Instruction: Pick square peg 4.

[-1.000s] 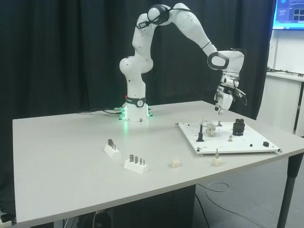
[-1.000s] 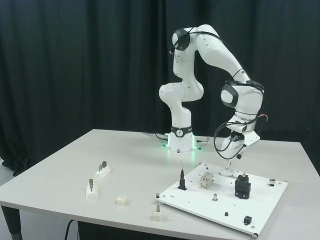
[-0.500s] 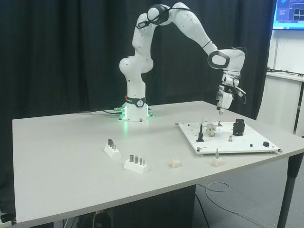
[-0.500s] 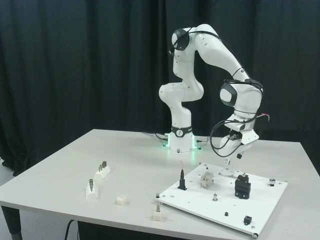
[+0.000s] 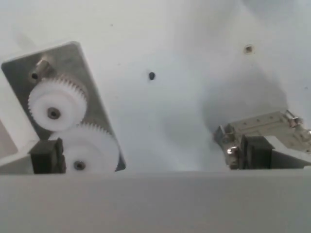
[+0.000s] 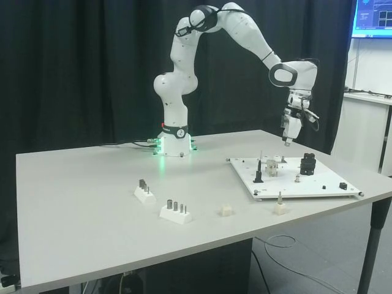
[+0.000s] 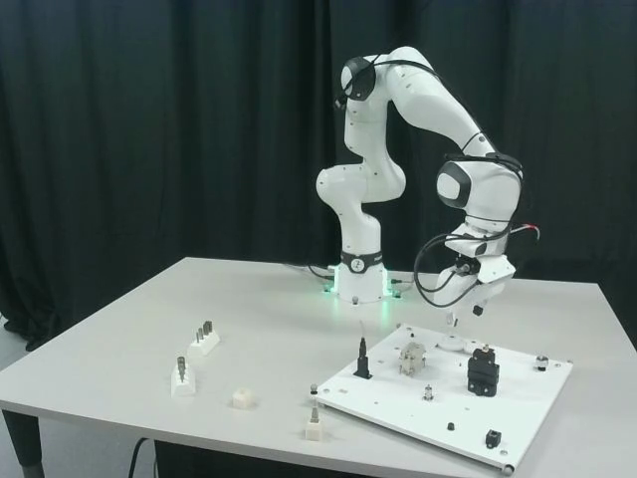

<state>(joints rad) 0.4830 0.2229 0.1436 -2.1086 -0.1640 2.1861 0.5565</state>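
Two white peg holders stand on the grey table, far from the arm: one [image 6: 145, 191] [image 7: 205, 340] with two dark pegs, the other [image 6: 176, 212] [image 7: 182, 379] with three. I cannot tell which peg is square peg 4. My gripper [image 6: 286, 142] [image 7: 455, 321] hangs above the far edge of the white assembly board [image 6: 318, 185] [image 7: 528, 407]. In the wrist view the gripper [image 5: 150, 155] is open, its black fingertips [image 5: 47, 156] wide apart with nothing between them. Below it lie two meshed white gears [image 5: 57, 103] on a grey plate.
On the board stand a black fixture [image 6: 307, 165] [image 7: 483, 370], a black post [image 6: 258, 173] [image 7: 362, 360] and a metal part [image 5: 265, 127]. A small white cube [image 6: 226, 210] [image 7: 241, 398] and a white block with an upright pin [image 6: 280, 207] [image 7: 314, 425] sit near the table's front edge.
The gripper has risen a little above the board's far edge and the wrist has turned slightly. Nothing on the table has moved.
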